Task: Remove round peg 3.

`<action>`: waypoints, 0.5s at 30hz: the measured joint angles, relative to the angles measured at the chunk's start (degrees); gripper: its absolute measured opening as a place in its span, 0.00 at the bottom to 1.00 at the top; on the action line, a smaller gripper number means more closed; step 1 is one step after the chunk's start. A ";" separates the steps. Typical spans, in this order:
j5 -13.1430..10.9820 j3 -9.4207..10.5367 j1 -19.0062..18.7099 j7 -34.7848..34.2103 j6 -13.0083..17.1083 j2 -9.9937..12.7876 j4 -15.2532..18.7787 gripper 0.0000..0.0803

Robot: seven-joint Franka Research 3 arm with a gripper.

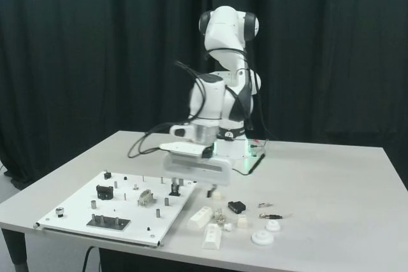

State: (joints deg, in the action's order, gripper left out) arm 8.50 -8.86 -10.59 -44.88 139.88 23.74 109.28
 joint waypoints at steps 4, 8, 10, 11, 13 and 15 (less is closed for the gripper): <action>0.44 0.03 2.47 1.13 0.00 0.99 -2.11 1.00; 0.43 0.13 4.68 2.58 -0.01 2.35 -4.17 1.00; 0.39 0.20 5.70 2.65 -0.04 3.11 -4.99 1.00; 0.38 0.24 6.15 2.67 -0.05 3.44 -5.29 1.00; 0.31 0.31 6.99 2.90 -0.15 4.15 -5.87 1.00; 0.16 0.36 7.73 3.40 -0.35 4.83 -6.26 1.00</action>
